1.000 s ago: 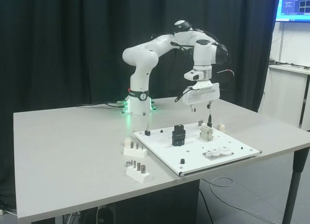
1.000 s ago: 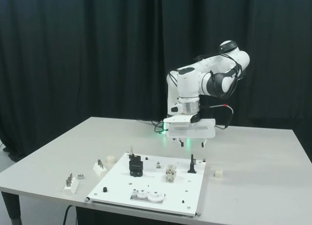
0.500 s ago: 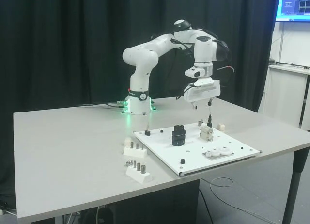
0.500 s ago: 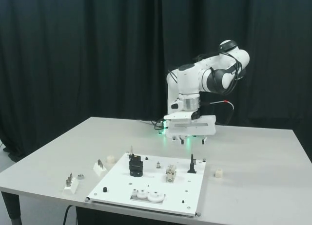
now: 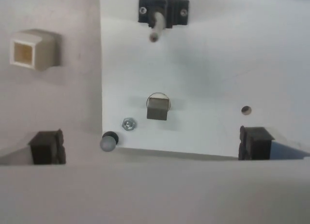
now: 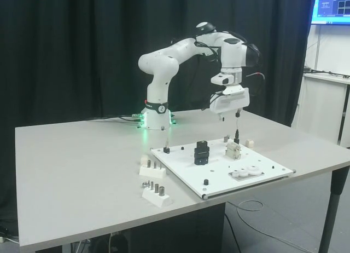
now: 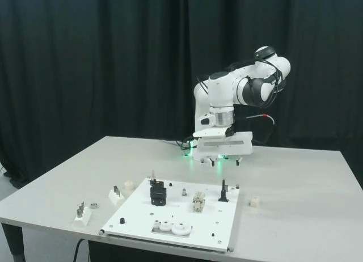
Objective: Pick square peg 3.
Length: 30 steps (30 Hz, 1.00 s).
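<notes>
A small grey square peg (image 5: 158, 109) stands upright on the white board (image 5: 218, 64), close to one of its corners; the first room view shows the same peg (image 6: 226, 138). My gripper (image 5: 151, 145) hangs high above that corner, open, with its black fingertips (image 5: 46, 147) far apart and nothing between them. In the room views the gripper (image 6: 228, 117) (image 7: 224, 160) is well above the board (image 6: 262, 164). Two white holders (image 6: 152, 167) (image 6: 157, 194) with several upright pegs sit on the table beside the board.
A black bracket with a white rod (image 5: 155, 20) and a white cube with a square hole (image 5: 31, 49) lie near the peg. A black knob (image 5: 109, 141) marks the board corner. A black block (image 6: 201, 153) and white gears (image 6: 245, 172) stand on the board.
The gripper has risen from just over the board to well above it and shifted slightly towards the arm's base. The objects have not moved.
</notes>
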Each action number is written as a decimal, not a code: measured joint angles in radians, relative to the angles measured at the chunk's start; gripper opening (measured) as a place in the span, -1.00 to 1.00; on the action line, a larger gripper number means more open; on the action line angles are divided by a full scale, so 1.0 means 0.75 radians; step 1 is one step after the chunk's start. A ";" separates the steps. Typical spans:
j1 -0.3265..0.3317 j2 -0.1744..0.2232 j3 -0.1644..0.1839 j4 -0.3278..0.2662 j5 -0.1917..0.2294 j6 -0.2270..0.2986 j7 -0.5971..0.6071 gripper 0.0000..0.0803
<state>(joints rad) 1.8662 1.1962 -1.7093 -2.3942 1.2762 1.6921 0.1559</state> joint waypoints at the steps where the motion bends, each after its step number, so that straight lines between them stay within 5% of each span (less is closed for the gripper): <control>1: 0.000 0.000 -0.001 0.001 0.000 -0.002 -0.016 0.99; 30: -0.004 0.000 -0.025 0.002 -0.045 -0.011 0.034 0.99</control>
<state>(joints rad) 1.8630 1.1963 -1.7283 -2.3924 1.2424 1.6837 0.1817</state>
